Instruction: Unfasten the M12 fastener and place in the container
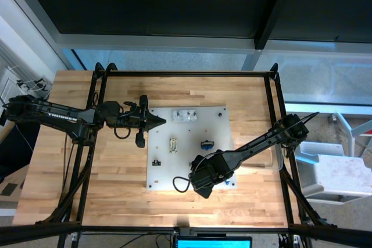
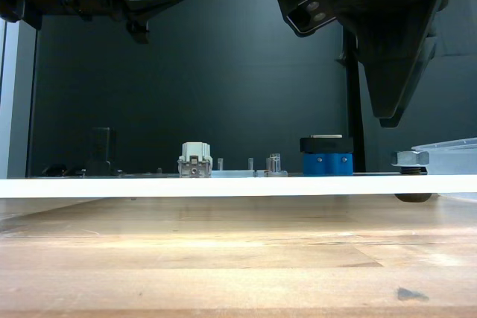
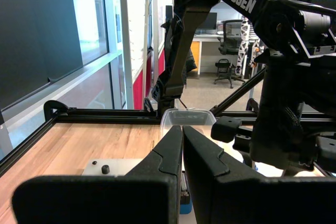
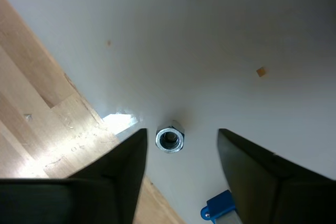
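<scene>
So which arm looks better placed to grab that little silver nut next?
The right. The right pincer hangs open directly over the nut, a finger on each side. The left pincer is shut, high over the board's far left edge.

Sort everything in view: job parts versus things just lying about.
Job: nut on its stud; container beside the board's right edge; right gripper, open above the nut.
Lying about: left gripper, shut, raised at the board's far left; blue block; white connector.
</scene>
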